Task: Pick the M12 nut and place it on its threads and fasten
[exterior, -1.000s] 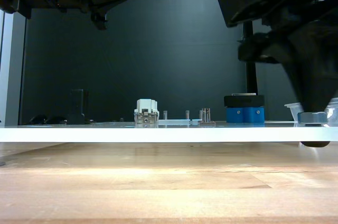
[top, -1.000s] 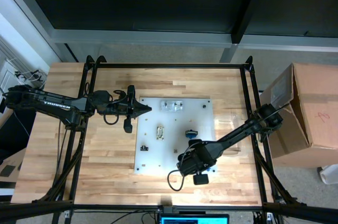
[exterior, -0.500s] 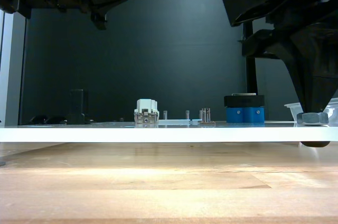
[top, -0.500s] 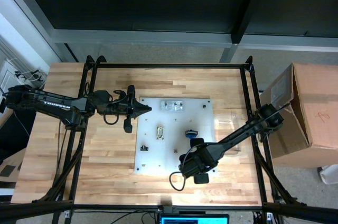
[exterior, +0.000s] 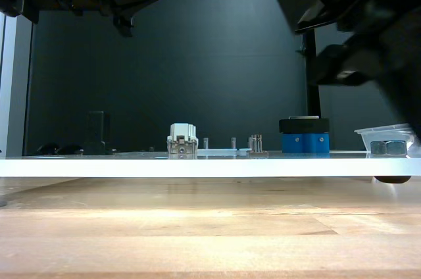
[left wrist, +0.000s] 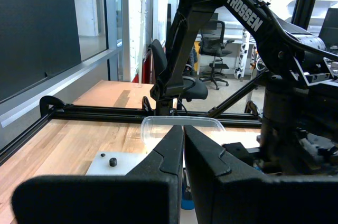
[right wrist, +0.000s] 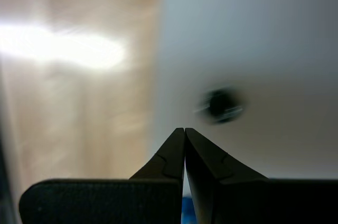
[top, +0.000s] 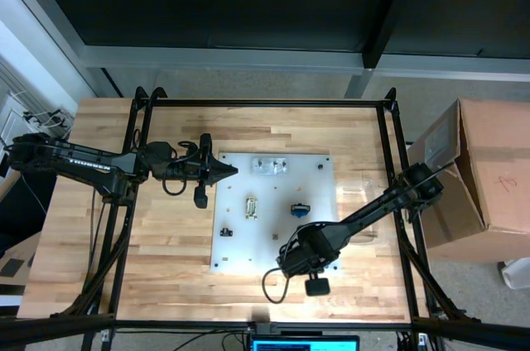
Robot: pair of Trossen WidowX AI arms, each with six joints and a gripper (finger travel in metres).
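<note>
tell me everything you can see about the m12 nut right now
The M12 nut is small, silver and six-sided, metal by its shine. It sits flat and low at the white board's near right edge, no ribs showing beneath, apparently on its stud. Nothing grips it: the right gripper, shut and empty, hangs over the board nearby; the left gripper, shut, hovers at the board's far left edge.

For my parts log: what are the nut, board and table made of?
Board: smooth white, probably plastic. Nut: likely steel, silver sheen, free at its near right. Table: wood, grain shows. Left end effector hangs at board's left edge, right end effector above the nut.
</note>
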